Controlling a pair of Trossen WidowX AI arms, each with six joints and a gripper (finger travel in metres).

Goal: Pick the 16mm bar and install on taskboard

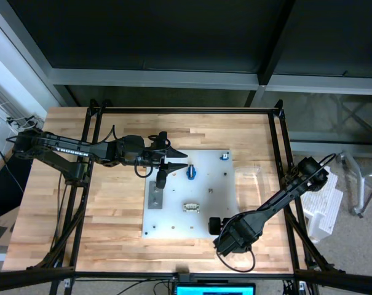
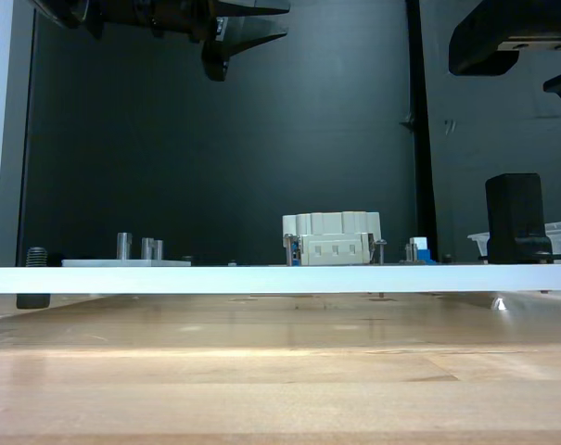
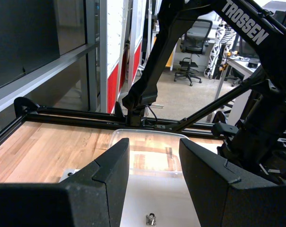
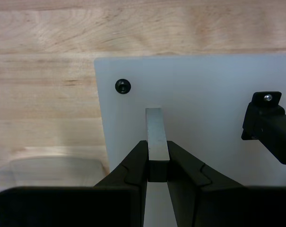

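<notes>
My right claw [image 4: 157, 152] is pinching the 16mm bar [image 4: 154, 125], which pokes out past the tips with the taskboard [image 4: 204, 90] corner below. My left claw [image 3: 154, 156] hangs spread above the board. Worry: the bar pivots in my grip when it meets its seat.

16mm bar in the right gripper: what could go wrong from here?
The right gripper holds the 16mm bar with much of it jutting out in front, over the taskboard; it could tilt or slip on contact.
The black block stands close beside that gripper and might get bumped.
The left gripper, open, hangs above the board's far-left part; the arms could cross paths.
</notes>
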